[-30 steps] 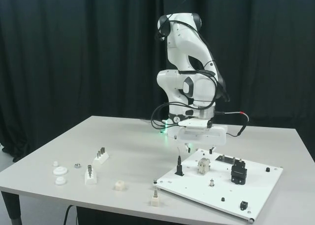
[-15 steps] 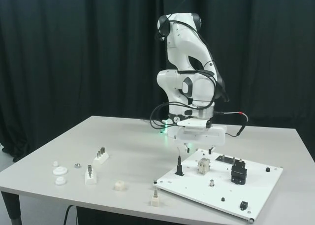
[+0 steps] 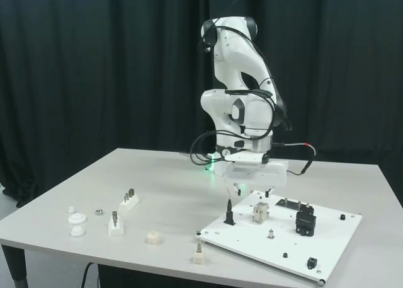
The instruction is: Pick bolt 4.
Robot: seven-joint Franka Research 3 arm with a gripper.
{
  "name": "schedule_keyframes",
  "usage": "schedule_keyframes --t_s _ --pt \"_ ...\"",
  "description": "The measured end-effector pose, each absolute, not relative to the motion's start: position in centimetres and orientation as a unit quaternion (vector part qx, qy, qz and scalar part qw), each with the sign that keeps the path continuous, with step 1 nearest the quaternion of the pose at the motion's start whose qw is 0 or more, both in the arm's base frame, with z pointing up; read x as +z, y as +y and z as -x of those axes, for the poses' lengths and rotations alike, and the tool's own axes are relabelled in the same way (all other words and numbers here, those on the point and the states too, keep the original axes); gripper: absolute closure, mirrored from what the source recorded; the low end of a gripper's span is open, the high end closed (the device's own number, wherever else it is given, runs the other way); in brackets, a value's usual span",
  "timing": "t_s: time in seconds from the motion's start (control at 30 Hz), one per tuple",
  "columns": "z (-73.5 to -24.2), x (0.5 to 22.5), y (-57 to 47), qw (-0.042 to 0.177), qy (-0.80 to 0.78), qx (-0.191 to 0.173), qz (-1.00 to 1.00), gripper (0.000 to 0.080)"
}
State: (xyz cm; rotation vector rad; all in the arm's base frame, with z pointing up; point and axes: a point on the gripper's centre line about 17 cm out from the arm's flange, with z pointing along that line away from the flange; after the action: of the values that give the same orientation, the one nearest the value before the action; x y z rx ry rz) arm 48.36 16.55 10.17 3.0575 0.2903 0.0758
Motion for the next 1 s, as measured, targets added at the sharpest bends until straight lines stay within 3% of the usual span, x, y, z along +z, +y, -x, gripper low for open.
schedule_keyframes --t_s 0.53,1.0 --pt "-49.5 10.9 14.7 0.040 0.102 0.027 -0.994 0.0003" --pt "-51.4 14.7 7.0 0.070 0.109 0.016 -0.991 0.0003"
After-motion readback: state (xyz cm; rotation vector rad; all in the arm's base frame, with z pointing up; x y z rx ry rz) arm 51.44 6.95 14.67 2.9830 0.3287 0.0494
